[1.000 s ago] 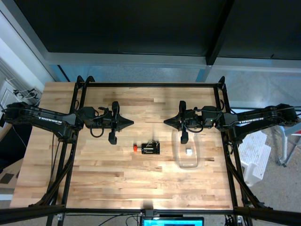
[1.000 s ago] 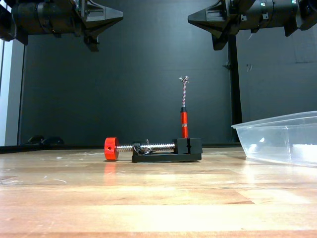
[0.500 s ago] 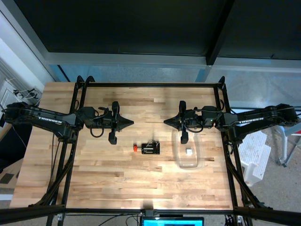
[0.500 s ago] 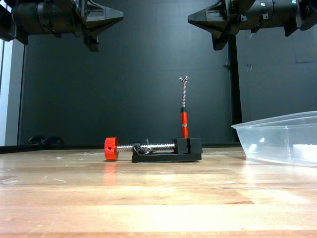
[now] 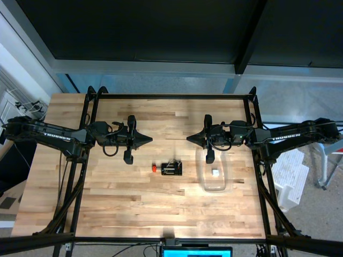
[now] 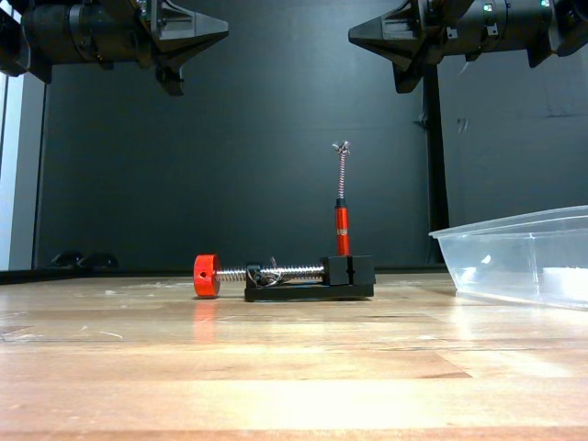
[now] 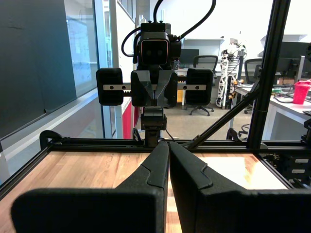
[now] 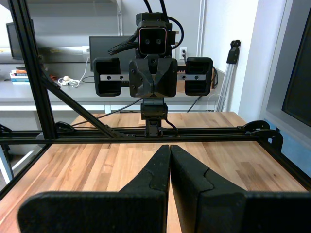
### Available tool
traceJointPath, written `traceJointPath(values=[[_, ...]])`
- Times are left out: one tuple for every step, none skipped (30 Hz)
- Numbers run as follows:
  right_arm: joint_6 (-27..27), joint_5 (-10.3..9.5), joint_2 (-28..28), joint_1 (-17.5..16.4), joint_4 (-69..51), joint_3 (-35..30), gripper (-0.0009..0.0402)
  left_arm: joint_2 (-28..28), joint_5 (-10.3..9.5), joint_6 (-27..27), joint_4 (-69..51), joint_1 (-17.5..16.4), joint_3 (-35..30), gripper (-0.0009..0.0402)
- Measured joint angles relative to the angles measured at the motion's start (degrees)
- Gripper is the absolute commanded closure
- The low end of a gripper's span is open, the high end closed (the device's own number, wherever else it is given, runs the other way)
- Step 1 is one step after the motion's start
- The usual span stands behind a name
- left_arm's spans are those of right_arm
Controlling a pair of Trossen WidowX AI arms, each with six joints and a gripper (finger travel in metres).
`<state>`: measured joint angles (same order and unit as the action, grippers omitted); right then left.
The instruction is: Pick the RCA connector and install on taskboard
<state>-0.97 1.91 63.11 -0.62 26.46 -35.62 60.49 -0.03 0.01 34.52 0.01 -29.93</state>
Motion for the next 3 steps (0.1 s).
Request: traceJointPath(values=[[0.0, 0.00, 0.0, 0.0, 0.0, 0.0, 0.0393, 0.0, 0.00, 0.0, 0.0, 0.0, 0.0, 0.0393], [0.0, 0.00, 0.0, 0.0, 0.0, 0.0, 0.0393, 0.0, -0.02, 0.0, 0.0, 0.0, 0.0, 0.0393], [0.0, 0.02, 0.0, 0.0, 0.0, 0.0, 0.0393, 0.0, 0.00, 0.0, 0.0, 0.0, 0.0, 0.0393]])
